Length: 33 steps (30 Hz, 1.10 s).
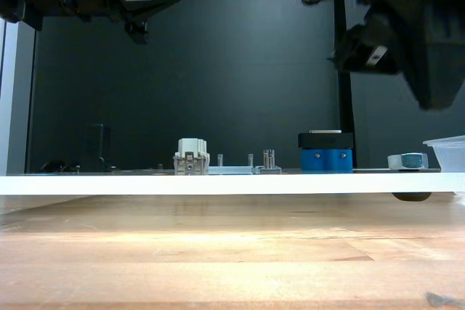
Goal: Unfasten the M12 fastener and place in the container
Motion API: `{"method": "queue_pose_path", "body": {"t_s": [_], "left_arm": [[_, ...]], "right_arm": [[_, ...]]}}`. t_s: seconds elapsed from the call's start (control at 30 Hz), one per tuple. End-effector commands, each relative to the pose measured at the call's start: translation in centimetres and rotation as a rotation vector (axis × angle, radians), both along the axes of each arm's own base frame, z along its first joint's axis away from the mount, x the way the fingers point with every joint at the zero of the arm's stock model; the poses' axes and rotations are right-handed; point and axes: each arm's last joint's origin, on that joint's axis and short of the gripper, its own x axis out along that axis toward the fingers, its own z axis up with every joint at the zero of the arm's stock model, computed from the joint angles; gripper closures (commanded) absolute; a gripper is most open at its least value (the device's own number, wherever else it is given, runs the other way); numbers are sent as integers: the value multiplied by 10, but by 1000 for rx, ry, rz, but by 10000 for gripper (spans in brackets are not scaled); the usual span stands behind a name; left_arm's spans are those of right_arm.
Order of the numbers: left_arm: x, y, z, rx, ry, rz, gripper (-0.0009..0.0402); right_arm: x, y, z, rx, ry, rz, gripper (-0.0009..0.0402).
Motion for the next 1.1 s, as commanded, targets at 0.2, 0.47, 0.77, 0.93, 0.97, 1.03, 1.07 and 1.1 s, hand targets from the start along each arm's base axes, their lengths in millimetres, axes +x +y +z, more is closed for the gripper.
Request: {"method": "queue_pose_path", "body": {"t_s": [0.2,0.47,0.77,0.93,0.97,1.03,1.07,1.1], "left_arm": [[0,0,0,0,0,0,393],[0,0,0,0,0,0,393],[0,0,0,0,0,0,393],[0,0,0,0,0,0,393],[0,0,0,0,0,0,393],[0,0,0,0,0,0,393],[0,0,0,0,0,0,393],[0,0,0,0,0,0,393]], "right_arm": [[2,2,-20,-21,6,0,393],[1,0,-26,-33,14,5,393],[1,-2,-26,-64,0,-7,393],[-1,-5,-24,-138,-17,-36,393],[-2,-8,-23,-190,-30,-68,393],[-4,-13,-16,-290,-52,-122,393],[-5,-14,-13,-317,-53,-127,393],[-6,-15,-9,-330,-52,-128,393]]}}
